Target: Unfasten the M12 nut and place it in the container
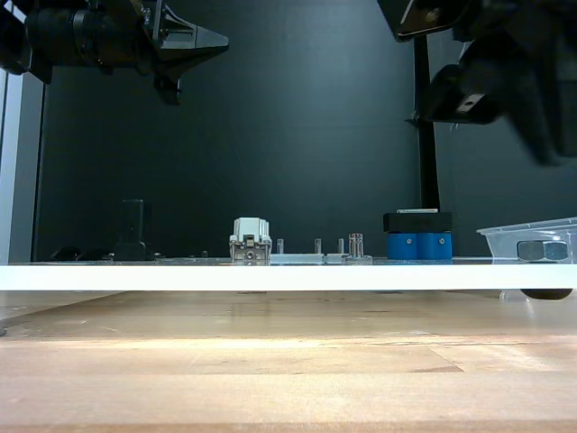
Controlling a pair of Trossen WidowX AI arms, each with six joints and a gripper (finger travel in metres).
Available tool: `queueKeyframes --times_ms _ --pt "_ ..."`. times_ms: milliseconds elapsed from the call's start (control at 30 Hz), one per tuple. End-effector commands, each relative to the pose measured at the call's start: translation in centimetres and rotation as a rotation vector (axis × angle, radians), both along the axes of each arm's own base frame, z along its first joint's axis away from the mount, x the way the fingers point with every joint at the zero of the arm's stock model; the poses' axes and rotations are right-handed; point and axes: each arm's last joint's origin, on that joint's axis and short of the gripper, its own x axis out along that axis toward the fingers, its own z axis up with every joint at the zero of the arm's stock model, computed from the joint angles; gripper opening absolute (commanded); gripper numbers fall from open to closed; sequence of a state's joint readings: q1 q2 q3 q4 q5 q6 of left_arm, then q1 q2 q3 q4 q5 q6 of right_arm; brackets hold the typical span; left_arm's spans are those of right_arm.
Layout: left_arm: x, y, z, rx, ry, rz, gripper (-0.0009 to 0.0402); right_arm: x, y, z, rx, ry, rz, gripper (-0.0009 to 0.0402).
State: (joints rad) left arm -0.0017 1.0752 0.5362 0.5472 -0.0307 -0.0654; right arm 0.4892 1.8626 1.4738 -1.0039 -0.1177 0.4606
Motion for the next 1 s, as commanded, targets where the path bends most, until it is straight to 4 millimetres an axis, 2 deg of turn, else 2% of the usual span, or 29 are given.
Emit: queueKeyframes --times_ms 33,467,900,1000 --pt "0.0 0.0 0.0 0.0 0.0 0.0 0.0 0.0 0.1 -0.4 0.024 -0.005 -0.018 0.0008" --pt "0.0 0.0 0.0 0.0 0.0 0.0 0.0 0.8 0.6 -3.8 0.034 0.032 -0.014 0.0" --pt "0.0 0.0 0.0 0.0 0.0 0.0 0.0 1.0 0.6 -4.9 0.019 0.037 -0.008 0.0" --pt "0.0 0.0 0.0 0.0 0.0 0.0 0.0 0.8 0.2 -4.6 -0.086 0.023 -0.04 0.0"
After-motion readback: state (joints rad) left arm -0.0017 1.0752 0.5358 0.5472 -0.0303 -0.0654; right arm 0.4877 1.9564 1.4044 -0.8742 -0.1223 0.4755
